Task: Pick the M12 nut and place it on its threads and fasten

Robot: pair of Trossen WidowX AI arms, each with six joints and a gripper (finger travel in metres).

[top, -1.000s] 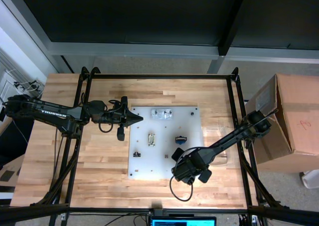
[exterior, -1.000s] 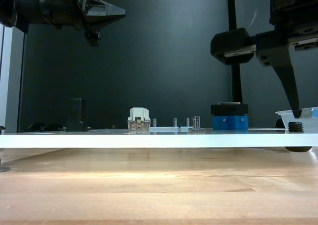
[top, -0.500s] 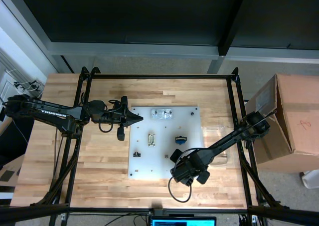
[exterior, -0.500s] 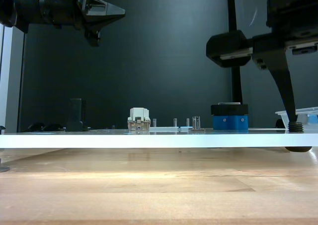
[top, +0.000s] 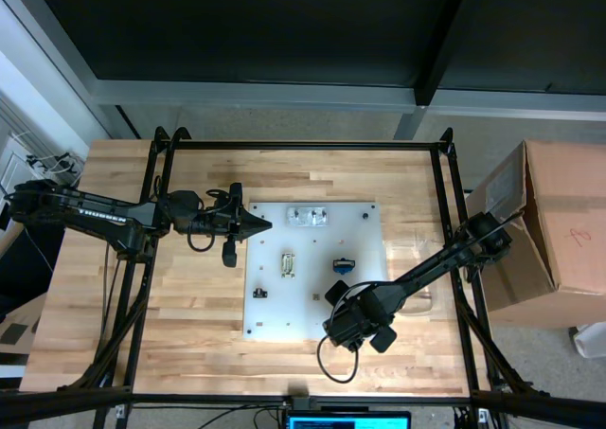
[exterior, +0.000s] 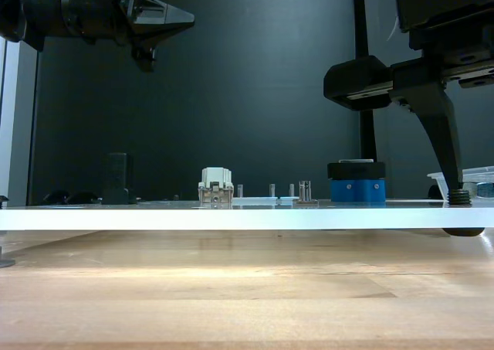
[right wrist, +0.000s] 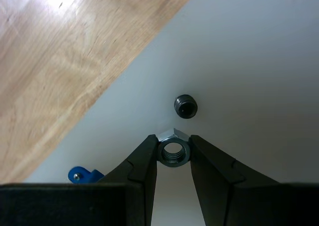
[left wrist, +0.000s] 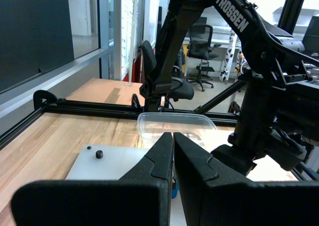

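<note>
My right gripper [right wrist: 173, 152] is shut on the small silver M12 nut [right wrist: 173, 151], gripped flat by its sides at the fingertips. The black ribbed stud [right wrist: 185, 106] stands bare on the white board [right wrist: 249, 61], a short gap beyond the nut; the nut is off the stud. From above, the right gripper [top: 352, 327] hangs over the board's [top: 303, 315] near right edge. In the low view its fingertips [exterior: 455, 186] reach down to just beside the stud [exterior: 460, 198]. My left gripper [top: 258, 224] is shut and empty, raised over the board's far left edge [exterior: 184, 18].
A clear tray [top: 417, 282] lies on the table just right of the board, behind the stud in the low view [exterior: 475, 181]. A blue block [exterior: 356, 189], a white connector [exterior: 216, 189] and small posts stand mid-board. A cardboard box [top: 559, 230] sits off the table's right side.
The right gripper, still holding the nut, has come down and shifted slightly toward the near edge, ending with its tips level with the stud's top. The left arm has stayed put.
</note>
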